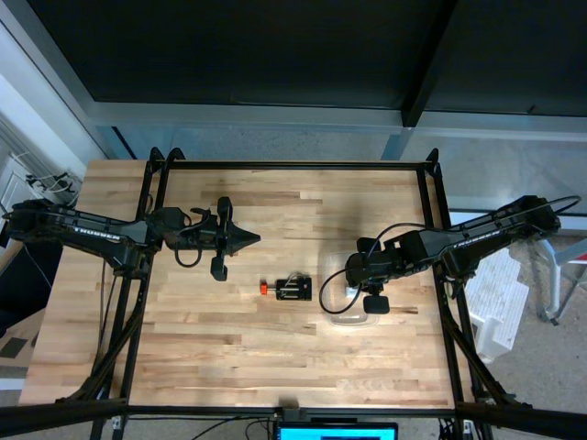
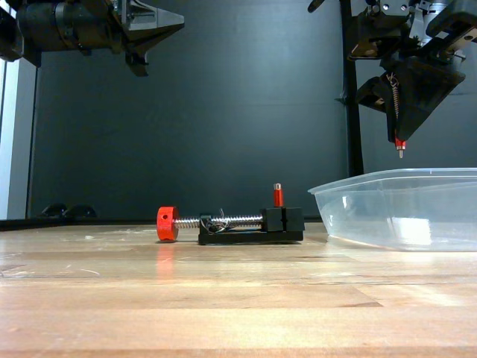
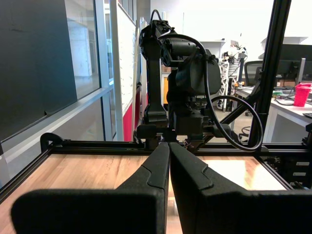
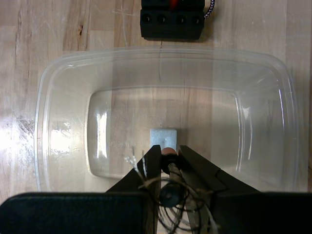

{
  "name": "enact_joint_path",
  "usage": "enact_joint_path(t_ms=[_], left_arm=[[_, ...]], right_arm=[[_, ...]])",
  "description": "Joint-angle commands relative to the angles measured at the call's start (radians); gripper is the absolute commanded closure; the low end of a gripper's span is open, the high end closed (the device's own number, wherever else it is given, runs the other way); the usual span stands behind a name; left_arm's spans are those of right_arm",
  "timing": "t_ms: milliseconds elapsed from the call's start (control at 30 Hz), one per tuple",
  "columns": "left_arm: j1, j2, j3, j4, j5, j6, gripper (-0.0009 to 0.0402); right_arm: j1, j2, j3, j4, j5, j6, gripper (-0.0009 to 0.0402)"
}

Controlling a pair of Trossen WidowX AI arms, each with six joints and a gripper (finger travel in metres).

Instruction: Pick the RCA connector and install on taskboard

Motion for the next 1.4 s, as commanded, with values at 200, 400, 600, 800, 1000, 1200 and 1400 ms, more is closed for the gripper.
enact_joint_path(t_ms=[200, 400, 600, 800, 1000, 1200, 1400], left_arm=[[0.0, 0.0, 0.0, 0.0, 0.0, 0.0, 0.0393], [0.0, 0.0, 0.0, 0.0, 0.0, 0.0, 0.0393], [0.0, 0.0, 0.0, 0.0, 0.0, 0.0, 0.0393], [0.0, 0.0, 0.0, 0.0, 0.0, 0.0, 0.0393], [0.0, 0.0, 0.0, 0.0, 0.0, 0.0, 0.0393], [0.0, 0.0, 0.0, 0.0, 0.0, 0.0, 0.0393], [0.0, 0.0, 0.0, 0.0, 0.0, 0.0, 0.0393]], right_arm=[[-0.01, 0.08, 0.065, 0.018, 0.002, -0.005, 0.0381], [-0.026, 0.162, 0.132, 0.024, 0.009, -0.012, 0.0381], [-0.04, 0.234, 0.203, 0.029, 0.009, -0.012, 0.0381], [-0.045, 0.312, 0.275, 0.031, 0.008, -0.014, 0.0381], [-0.056, 0.381, 0.34, 0.033, 0.008, -0.025, 0.0381], [-0.067, 0.444, 0.401, 0.034, 0.009, -0.038, 0.0381], [-0.074, 0.492, 0.446, 0.037, 0.008, -0.04, 0.0381]])
